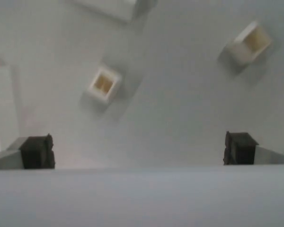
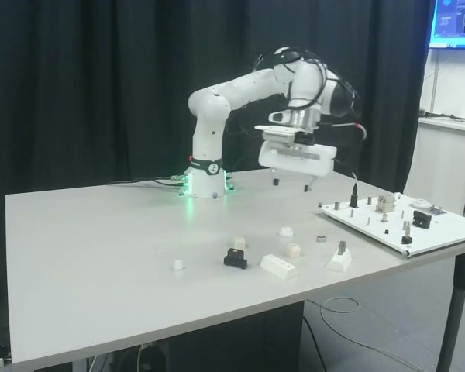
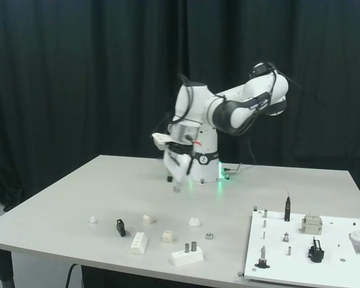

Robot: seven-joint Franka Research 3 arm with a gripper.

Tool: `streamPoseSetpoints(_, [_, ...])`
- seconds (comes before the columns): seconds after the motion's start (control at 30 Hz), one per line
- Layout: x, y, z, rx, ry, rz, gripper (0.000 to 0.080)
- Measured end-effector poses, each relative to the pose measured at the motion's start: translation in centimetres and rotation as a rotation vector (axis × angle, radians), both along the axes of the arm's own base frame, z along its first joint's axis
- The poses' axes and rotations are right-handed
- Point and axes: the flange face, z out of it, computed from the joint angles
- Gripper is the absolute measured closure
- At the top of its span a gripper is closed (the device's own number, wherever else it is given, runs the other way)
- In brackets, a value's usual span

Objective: Pick D-SUB.

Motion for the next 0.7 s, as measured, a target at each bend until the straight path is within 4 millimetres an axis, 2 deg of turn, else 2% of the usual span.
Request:
streamPoseSetpoints(0.37, [0.4,-7.3,-0.8,0.027,-0.047,-0.018,0.0003])
streamPoseSetpoints(0.7, [1.4,-12.6,-3.2,0.032,-0.04,0.04,0.0003])
